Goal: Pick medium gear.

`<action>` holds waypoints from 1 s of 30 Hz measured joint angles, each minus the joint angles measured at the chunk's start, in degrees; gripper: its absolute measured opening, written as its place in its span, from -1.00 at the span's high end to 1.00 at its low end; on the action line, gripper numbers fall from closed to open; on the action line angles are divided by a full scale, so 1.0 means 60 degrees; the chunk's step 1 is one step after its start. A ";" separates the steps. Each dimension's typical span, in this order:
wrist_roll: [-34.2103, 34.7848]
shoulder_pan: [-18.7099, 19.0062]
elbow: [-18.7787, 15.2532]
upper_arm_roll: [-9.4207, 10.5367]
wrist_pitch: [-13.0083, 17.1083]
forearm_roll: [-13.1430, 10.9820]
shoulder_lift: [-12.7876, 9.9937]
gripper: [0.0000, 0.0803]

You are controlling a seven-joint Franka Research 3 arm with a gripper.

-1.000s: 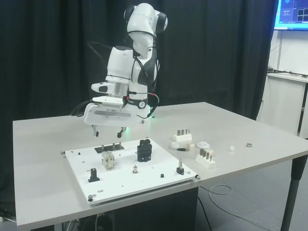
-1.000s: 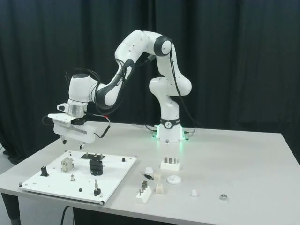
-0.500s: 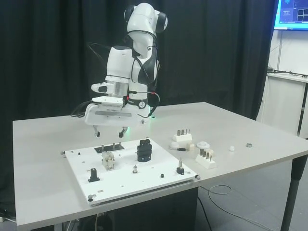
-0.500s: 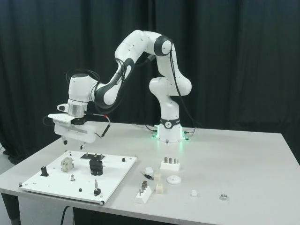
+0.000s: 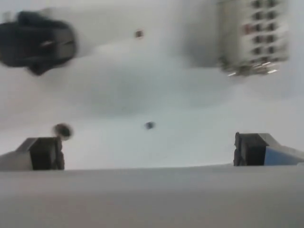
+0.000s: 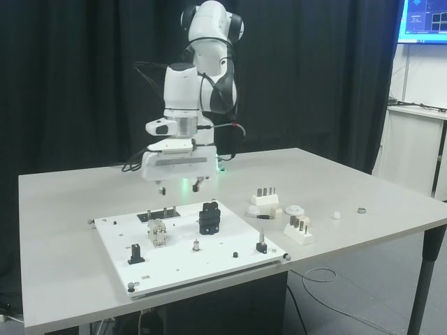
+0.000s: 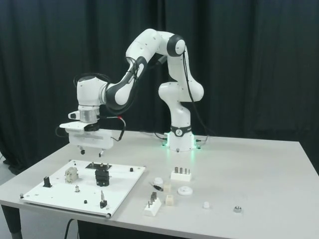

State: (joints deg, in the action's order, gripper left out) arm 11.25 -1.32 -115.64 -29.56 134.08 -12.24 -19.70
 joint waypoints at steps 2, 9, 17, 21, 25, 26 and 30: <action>0.0177 0.0120 -0.0136 0.0000 -0.0124 0.0000 0.0160 -0.99; 0.0727 0.0596 -0.0747 -0.0004 -0.0264 0.0004 0.0751 -0.99; 0.1493 0.1159 -0.1413 -0.0007 -0.0239 0.0072 0.1309 -0.99; 0.2234 0.1433 -0.1689 -0.0008 -0.0112 0.0114 0.1505 -0.99; 0.2968 0.1730 -0.1946 -0.0006 0.0049 0.0252 0.1658 -0.99; 0.3146 0.1818 -0.2017 -0.0006 0.0101 0.0295 0.1695 -0.99; 0.3755 0.2175 -0.2290 -0.0003 0.0309 0.0409 0.1830 -0.99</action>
State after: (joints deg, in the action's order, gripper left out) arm 33.78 11.73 -129.38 -29.58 135.93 -9.79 -8.72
